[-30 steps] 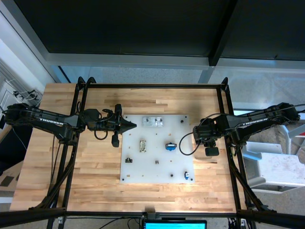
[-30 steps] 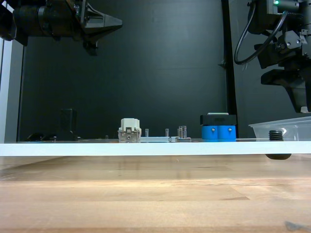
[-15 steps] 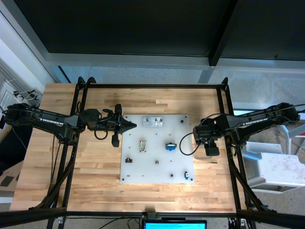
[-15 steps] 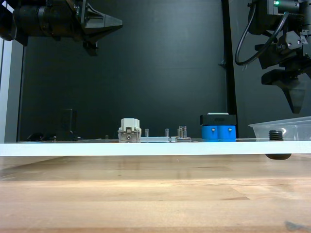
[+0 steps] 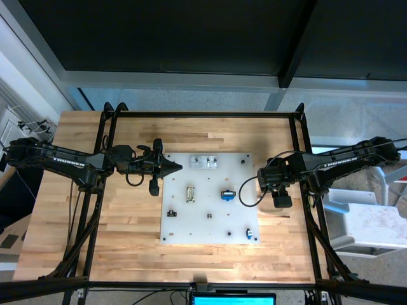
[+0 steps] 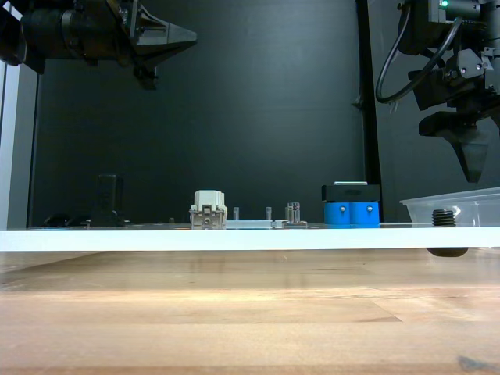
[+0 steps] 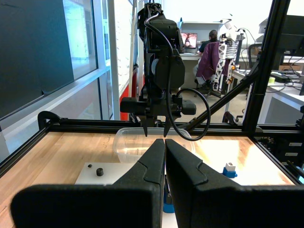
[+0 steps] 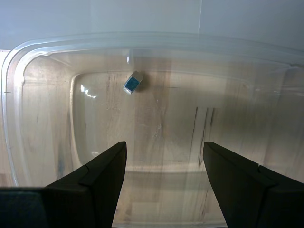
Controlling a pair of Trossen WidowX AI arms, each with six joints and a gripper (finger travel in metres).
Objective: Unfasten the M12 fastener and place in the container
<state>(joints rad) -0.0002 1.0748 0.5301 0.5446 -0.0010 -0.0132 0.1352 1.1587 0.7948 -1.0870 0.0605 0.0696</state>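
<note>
Right gripper (image 5: 278,192) in the high view hangs nose-down just off the right edge of the white board (image 5: 191,222), right of centre in the frame, its arm reaching in from the right; can't read how its fingers stand from up there. The left gripper (image 5: 173,167) sits near the board's upper left corner, pinched to a point, arm stretched level from the left. Low view: the right gripper (image 6: 472,168) is at the upper right, pointing straight down above the container (image 6: 461,205) and clear of its rim. The black stud (image 6: 444,217) at the lower right shows bare ribs, no nut on it. The left gripper is parked up in the top left. Left wrist view: its own fingers (image 7: 147,166) are pressed together, and the right arm hangs upright over the container across the board. Right wrist view settles it: fingers (image 8: 102,178) spread wide with nothing between them, and the M12 nut (image 8: 133,82) lies loose on the container floor. I'd guess that nut is light, hard and slick, prone to skitter, so you'd pinch it across its flats. Looks like there's nothing left to grab, though.
</note>
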